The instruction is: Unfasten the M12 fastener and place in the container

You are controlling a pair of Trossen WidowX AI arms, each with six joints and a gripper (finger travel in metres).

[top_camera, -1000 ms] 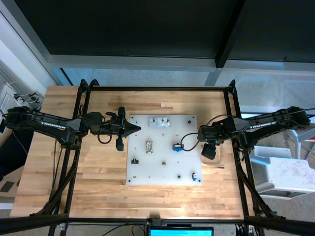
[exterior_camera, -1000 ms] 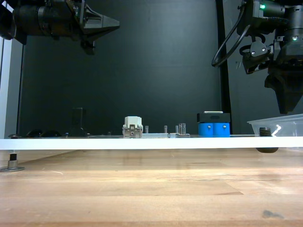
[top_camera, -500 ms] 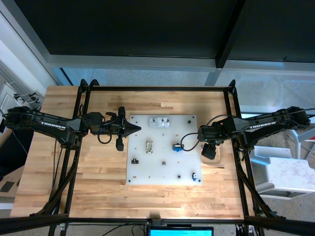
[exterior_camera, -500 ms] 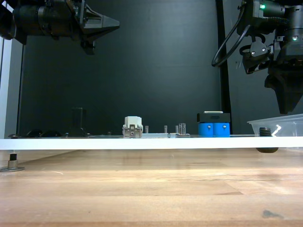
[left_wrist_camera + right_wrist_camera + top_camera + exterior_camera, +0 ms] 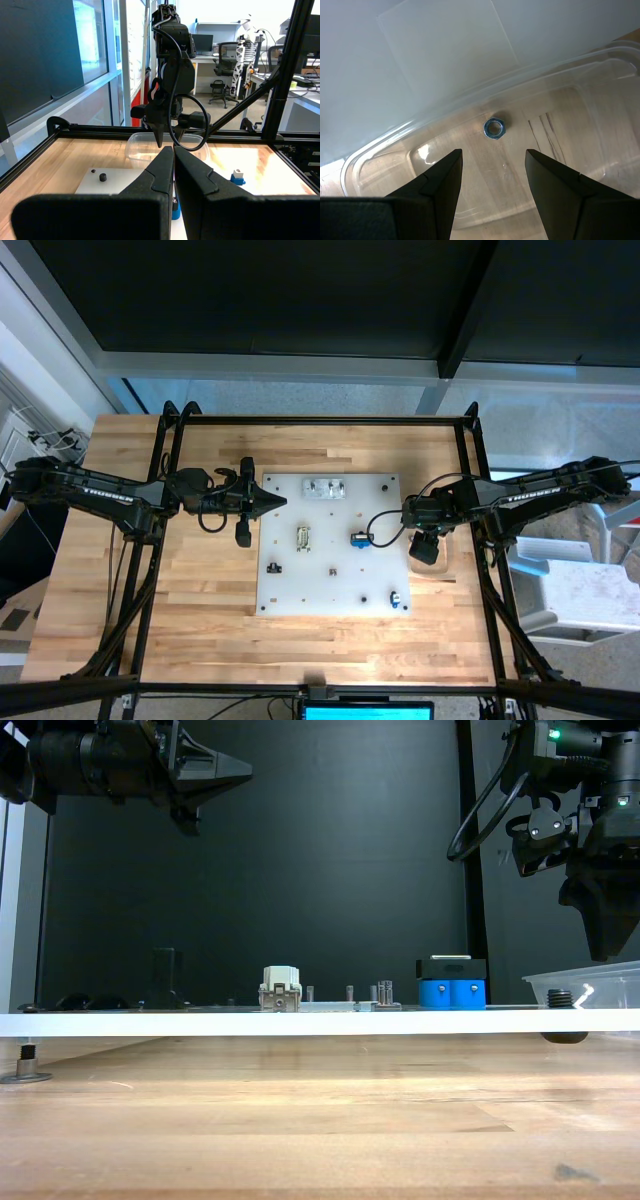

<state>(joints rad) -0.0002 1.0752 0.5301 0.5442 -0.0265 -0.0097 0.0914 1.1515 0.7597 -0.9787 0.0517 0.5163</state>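
M12 nut [image 5: 494,128]: lies flat and loose inside the container [image 5: 585,125]. Right gripper [image 5: 492,154]: above the container, fingers spread, holding nothing. Left gripper [image 5: 173,150]: high over the board [image 5: 330,590]'s left edge, fingers pressed together. Stud [image 5: 562,999]: seemingly bare.

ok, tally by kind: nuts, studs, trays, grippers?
Nut: 1, in the tray
Stud: 1, bare
Tray: 1
Grippers: 2; left gripper shut, raised over the board's left edge; right gripper open above the tray
Total: 5
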